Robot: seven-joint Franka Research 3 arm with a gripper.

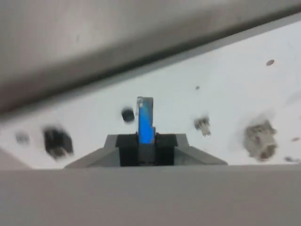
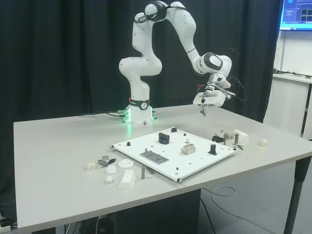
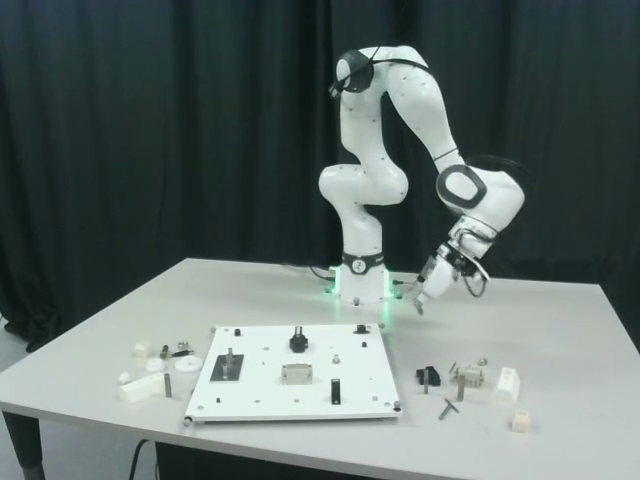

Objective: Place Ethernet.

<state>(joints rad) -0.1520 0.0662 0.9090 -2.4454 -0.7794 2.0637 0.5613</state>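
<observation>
Gripper (image 1: 146,141) clamped on the Ethernet plug (image 1: 145,120), carried high over the surface (image 2: 58,146) behind the white board (image 2: 204,161); transport step underway, next it must descend and line up with its socket

Black curtains (image 3: 150,130) are hanging across the whole backdrop behind the grey bench (image 2: 53,146). A lit screen (image 2: 296,14) is glowing at upper right above a white cabinet (image 2: 287,102).

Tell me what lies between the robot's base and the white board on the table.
Nothing: in the second room view, only bare grey table separates the base from the white board.
</observation>
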